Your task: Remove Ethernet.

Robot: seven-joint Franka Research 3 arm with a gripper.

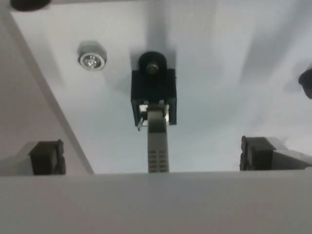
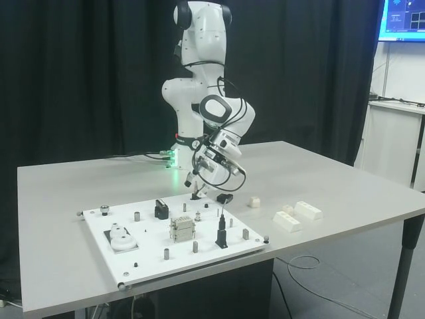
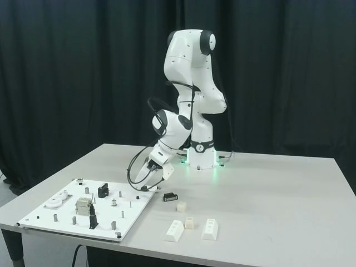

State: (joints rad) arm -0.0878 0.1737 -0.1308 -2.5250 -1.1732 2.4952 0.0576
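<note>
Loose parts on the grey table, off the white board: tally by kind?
Large white blocks: 2
Small white cubes: 2
Black part: 1
Total: 5

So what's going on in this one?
A white Franka arm leans over the far edge of the white task board, aiming at the Ethernet plug. In the wrist view, the grey plug is seated in its black socket on the board. The gripper hangs above it with its fingers spread well apart, touching nothing. Nothing is pulled out yet.
</note>
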